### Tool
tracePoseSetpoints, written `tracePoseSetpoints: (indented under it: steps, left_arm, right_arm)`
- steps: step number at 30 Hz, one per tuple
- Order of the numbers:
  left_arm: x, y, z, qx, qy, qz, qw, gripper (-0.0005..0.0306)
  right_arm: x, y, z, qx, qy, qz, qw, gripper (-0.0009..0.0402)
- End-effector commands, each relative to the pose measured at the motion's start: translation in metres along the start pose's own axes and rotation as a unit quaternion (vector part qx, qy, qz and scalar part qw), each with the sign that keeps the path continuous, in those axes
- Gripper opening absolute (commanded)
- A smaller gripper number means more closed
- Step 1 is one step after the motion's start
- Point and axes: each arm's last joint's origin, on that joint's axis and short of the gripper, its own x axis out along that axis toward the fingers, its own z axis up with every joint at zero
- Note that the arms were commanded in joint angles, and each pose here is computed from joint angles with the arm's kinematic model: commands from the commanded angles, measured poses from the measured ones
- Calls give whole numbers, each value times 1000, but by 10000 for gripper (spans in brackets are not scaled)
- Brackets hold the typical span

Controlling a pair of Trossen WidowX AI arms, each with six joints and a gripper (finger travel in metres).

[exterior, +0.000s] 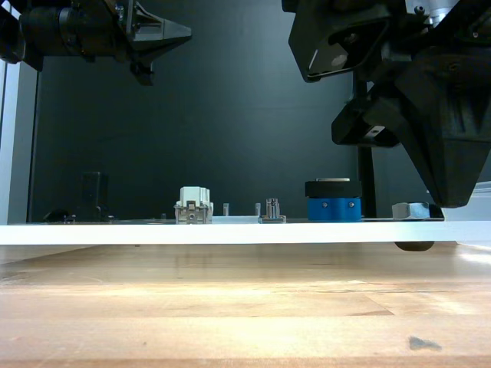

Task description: Unfasten the M12 fastener and place in the container

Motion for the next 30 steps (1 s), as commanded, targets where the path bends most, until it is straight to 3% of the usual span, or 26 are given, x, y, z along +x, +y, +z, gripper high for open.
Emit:
tracePoseSetpoints:
  steps: [1, 4, 5, 6, 9, 10, 11, 12, 17, 19, 21, 28, 30]
  left_arm:
    - [0, 0, 0, 0, 0, 0, 1000, 0]
    - [0, 0, 0, 0, 0, 0, 1000, 0]
    - [0, 0, 0, 0, 0, 0, 1000, 0]
    - [0, 0, 0, 0, 0, 0, 1000, 0]
    - [0, 0, 0, 0, 0, 0, 1000, 0]
    - [0, 0, 0, 0, 0, 0, 1000, 0]
    - [0, 0, 0, 0, 0, 0, 1000, 0]
    - [0, 0, 0, 0, 0, 0, 1000, 0]
    - [0, 0, 0, 0, -1, 0, 1000, 0]
    - [0, 0, 0, 0, 0, 0, 1000, 0]
    - [0, 0, 0, 0, 0, 0, 1000, 0]
    - [0, 0, 0, 0, 0, 0, 1000, 0]
    - [0, 0, 0, 0, 0, 0, 1000, 0]
  right_arm:
    - [1, -2, 0, 2, -1, -3, 1000, 0]
    - [1, -2, 0, -2, -2, -8, 1000, 0]
    - [1, -3, 0, -1, -3, -19, 1000, 0]
    - [1, -5, -1, 0, -6, -43, 999, 0]
    - [-9, -13, -6, 18, -12, -166, 986, 0]
    - [-13, -15, -7, 19, -13, -200, 980, 0]
    - [-16, -16, -8, 21, -15, -224, 974, 0]
    - [-20, -16, -8, 21, -16, -233, 972, 0]
    - [-27, -15, -8, 22, -23, -223, 974, 0]
    - [-26, -14, -8, 24, -15, -204, 979, 0]
    - [-25, -12, -8, 27, -4, -176, 984, 0]
    - [-23, -2, -4, 31, 14, -40, 999, 0]
    - [-20, 0, -3, 31, 16, -22, 999, 0]
